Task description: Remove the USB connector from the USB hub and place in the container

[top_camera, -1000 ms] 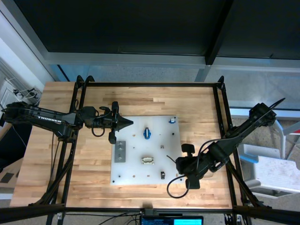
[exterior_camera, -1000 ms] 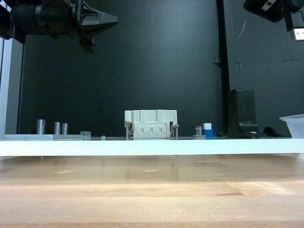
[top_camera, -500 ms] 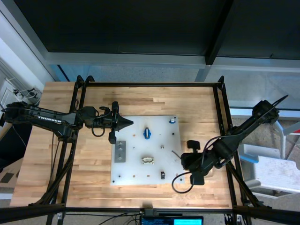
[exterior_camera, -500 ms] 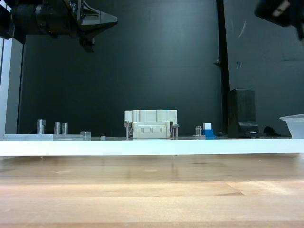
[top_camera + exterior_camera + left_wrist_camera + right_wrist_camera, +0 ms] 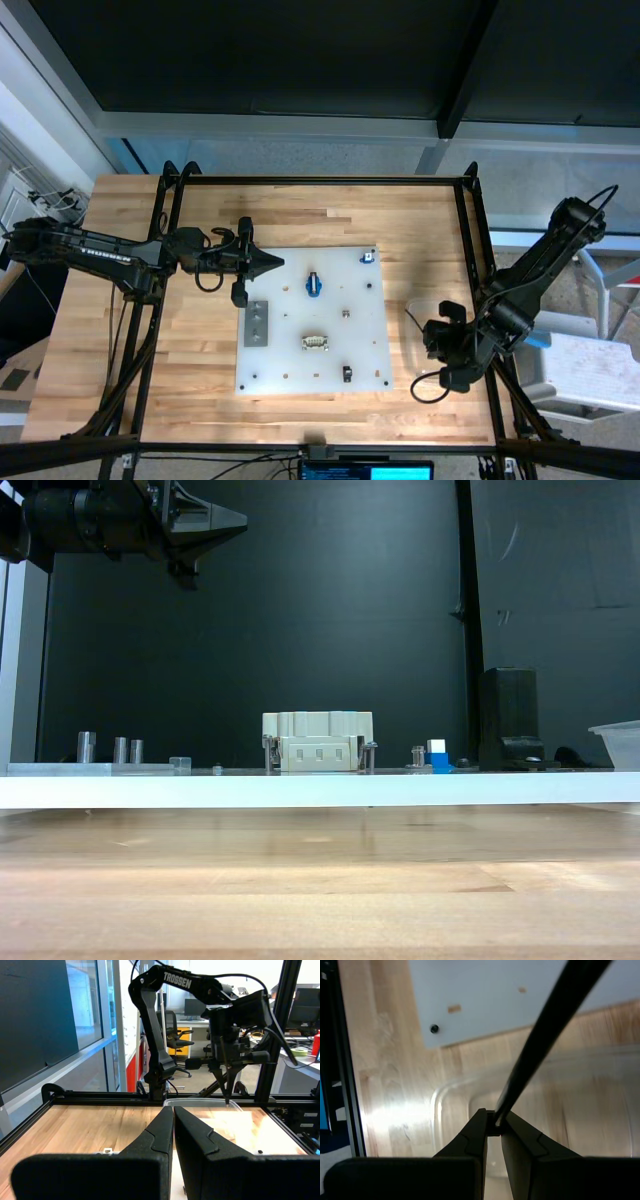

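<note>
The right gripper (image 5: 493, 1117) is clamped on the USB connector (image 5: 555, 1015), pinching the thin black cable at one end, apparently by the plug, while the rest trails away from the jaws. It hangs over the container (image 5: 437, 1120), which sits on the table (image 5: 200, 400) just beside the board (image 5: 300, 360). The cable looks light and limp, likely to swing or spring. The stiff plug is the sounder hold, and a low release should keep the tail inside the rim. The left gripper (image 5: 278, 262) is closed on nothing, parked above the board's far left edge.
</note>
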`<state>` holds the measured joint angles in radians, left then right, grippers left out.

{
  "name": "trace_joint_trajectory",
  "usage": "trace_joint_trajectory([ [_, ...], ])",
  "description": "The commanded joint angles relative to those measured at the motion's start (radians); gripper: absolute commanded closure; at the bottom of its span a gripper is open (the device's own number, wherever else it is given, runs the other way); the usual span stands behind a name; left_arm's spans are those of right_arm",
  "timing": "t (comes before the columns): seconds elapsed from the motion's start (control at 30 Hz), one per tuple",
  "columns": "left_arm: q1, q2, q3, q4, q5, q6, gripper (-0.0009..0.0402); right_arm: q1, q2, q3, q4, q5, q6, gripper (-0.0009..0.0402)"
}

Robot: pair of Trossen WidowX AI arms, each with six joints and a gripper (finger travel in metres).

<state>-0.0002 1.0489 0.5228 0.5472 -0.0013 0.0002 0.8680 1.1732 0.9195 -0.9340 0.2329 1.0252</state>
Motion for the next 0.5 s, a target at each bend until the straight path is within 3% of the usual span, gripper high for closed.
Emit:
trace_joint_trajectory([
  [0.03, 0.000, 0.000, 0.000, 0.000, 0.000, 0.000, 0.0392, 0.021, -0.020, -0.034, 0.000, -0.018, 0.038, 0.0393],
  [0.5, 0.000, 0.000, 0.000, 0.000, 0.000, 0.000, 0.0392, 0.037, -0.067, -0.087, -0.005, -0.016, 0.059, 0.0393],
])
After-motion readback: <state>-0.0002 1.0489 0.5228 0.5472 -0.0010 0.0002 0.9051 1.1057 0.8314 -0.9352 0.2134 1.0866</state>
